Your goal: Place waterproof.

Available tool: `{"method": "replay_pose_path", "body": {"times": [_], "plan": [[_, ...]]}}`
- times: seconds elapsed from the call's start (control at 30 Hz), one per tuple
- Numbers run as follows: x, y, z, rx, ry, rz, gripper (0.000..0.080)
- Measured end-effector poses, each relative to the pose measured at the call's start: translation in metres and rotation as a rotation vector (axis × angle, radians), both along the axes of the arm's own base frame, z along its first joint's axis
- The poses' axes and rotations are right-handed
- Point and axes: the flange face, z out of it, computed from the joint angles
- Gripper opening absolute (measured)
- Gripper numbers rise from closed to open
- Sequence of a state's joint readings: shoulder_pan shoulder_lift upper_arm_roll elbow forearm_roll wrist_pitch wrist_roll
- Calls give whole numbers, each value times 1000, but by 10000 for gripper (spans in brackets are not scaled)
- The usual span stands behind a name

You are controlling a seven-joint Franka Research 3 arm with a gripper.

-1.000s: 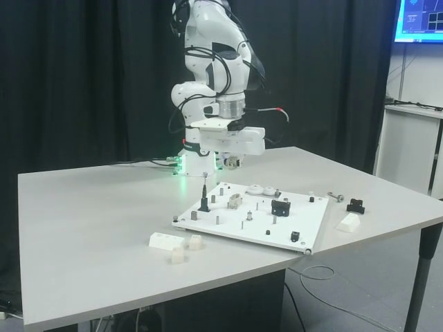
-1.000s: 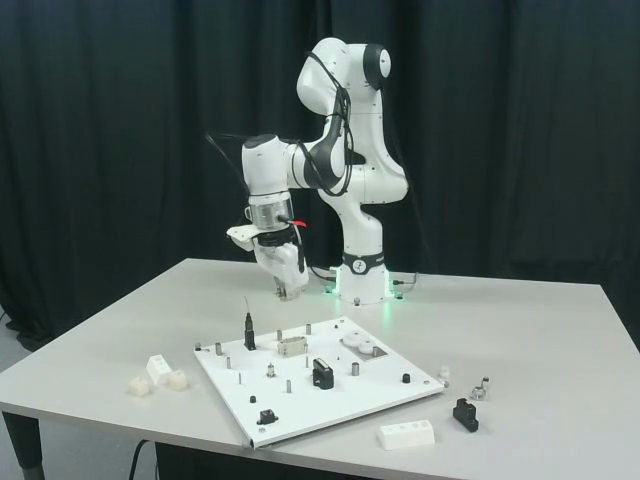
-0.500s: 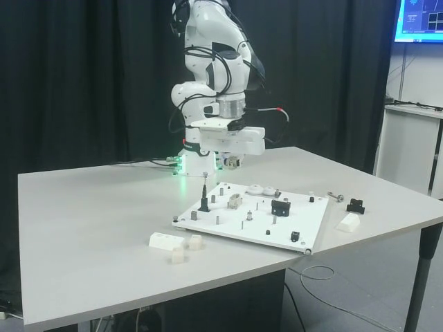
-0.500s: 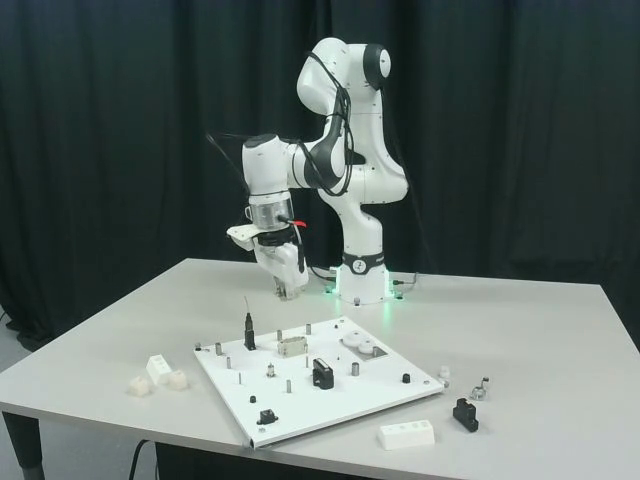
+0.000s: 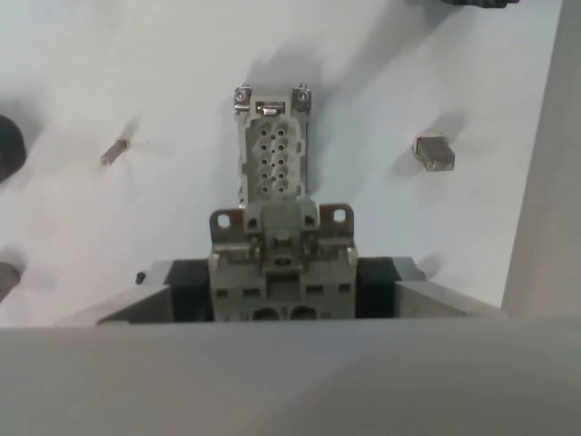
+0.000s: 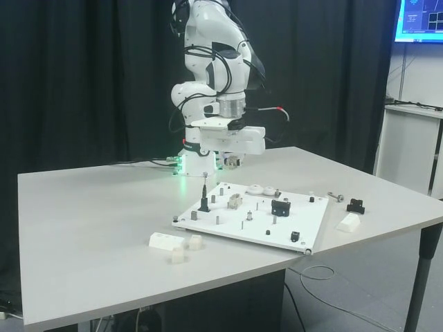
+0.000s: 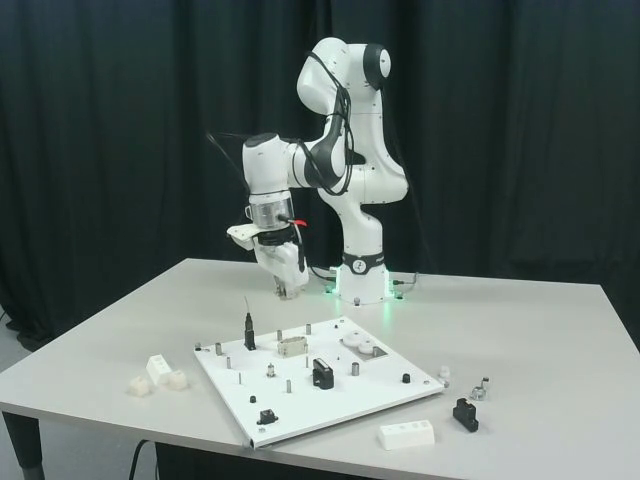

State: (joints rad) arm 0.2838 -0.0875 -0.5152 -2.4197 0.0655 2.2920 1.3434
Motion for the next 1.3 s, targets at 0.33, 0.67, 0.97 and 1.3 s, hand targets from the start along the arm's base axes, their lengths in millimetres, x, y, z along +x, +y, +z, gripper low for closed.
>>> {"method": "replay_pose_path", "body": {"times": [0.33, 0.67, 0.97, 1.3], "plan": [[1, 1, 1, -8, -6, 9, 323], [2, -9, 4, -81, -22, 57, 323], [-10, -51, 9, -160, -11, 57, 323], [-39, -117, 15, -196, 3, 108, 323]]}}
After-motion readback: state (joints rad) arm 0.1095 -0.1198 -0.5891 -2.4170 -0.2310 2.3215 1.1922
